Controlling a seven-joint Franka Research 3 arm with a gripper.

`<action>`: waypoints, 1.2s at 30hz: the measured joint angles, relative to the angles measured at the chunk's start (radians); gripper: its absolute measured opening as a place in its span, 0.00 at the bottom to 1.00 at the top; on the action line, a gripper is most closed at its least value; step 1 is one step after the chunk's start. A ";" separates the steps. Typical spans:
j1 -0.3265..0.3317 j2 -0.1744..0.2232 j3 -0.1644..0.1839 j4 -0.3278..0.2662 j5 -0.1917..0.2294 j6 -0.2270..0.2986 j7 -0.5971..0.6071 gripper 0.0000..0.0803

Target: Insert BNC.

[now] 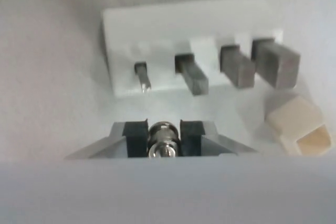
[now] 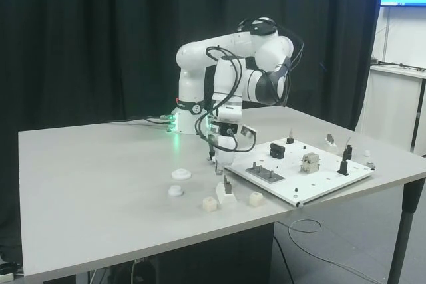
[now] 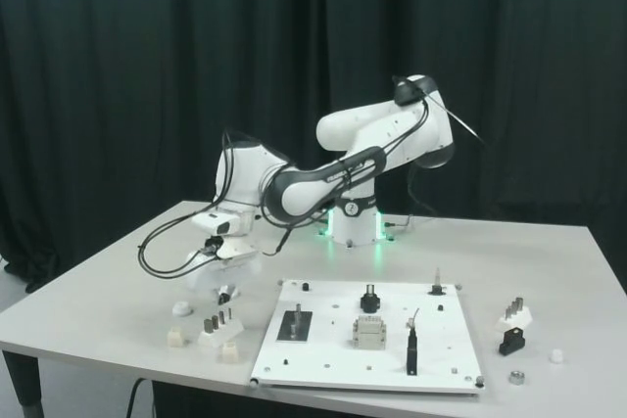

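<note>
Ribbed metal BNC connector [image 1: 161, 139] between gripper [image 1: 163, 136] pads

Franka arm [image 2: 229, 58]: rounded white link shells joined by black bands at the joints, with black cables [image 2: 213, 91] looped loosely along the outside from the upper links to the wrist. Its base [image 3: 355, 222] carries a green glowing light. The tool [image 1: 164, 137] has grey metal fingers [image 1: 105, 142] faced with black pads [image 1: 135, 132].
</note>
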 joint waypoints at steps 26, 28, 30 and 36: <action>0.069 0.027 -0.090 0.045 -0.080 -0.235 0.033 0.16; 0.077 0.027 -0.096 0.048 -0.089 -0.259 0.040 0.16; 0.085 0.029 -0.100 0.052 -0.100 -0.282 0.044 0.16; 0.114 0.034 -0.115 0.065 -0.120 -0.344 0.055 0.16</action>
